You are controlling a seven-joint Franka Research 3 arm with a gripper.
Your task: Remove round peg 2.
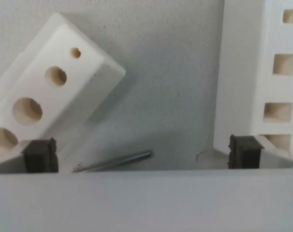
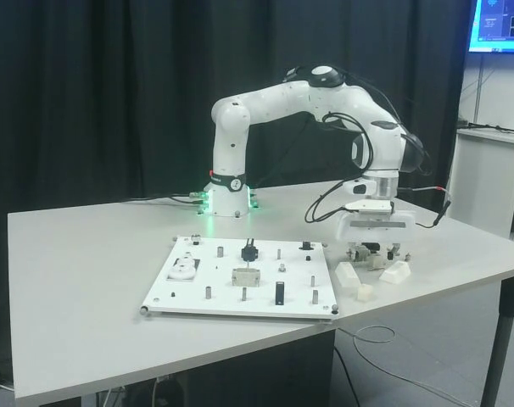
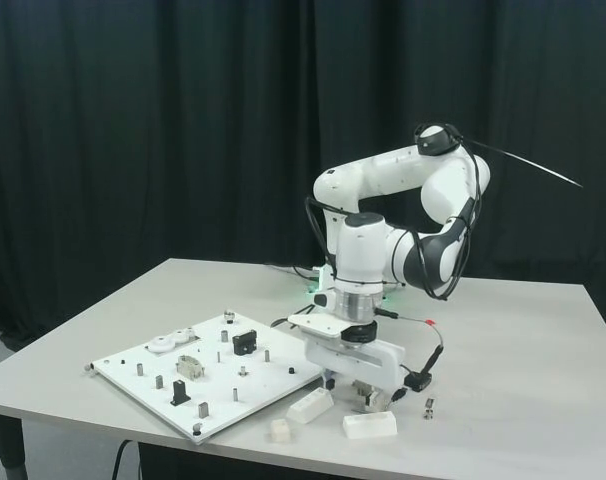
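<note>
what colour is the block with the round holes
White, clearest in the wrist view: the block with round holes lies on the grey table.

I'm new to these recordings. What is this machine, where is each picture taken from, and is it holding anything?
The machine is a white robot arm bolted to a grey table. Two pictures come from room cameras; the third looks down from the arm's wrist past the tool. Its two black fingertips stand wide apart and hold nothing. On the table lies a white board carrying small parts. Beside it, under the tool, are white blocks: one with round holes, one with square holes. A thin grey pin lies loose between them.
</note>
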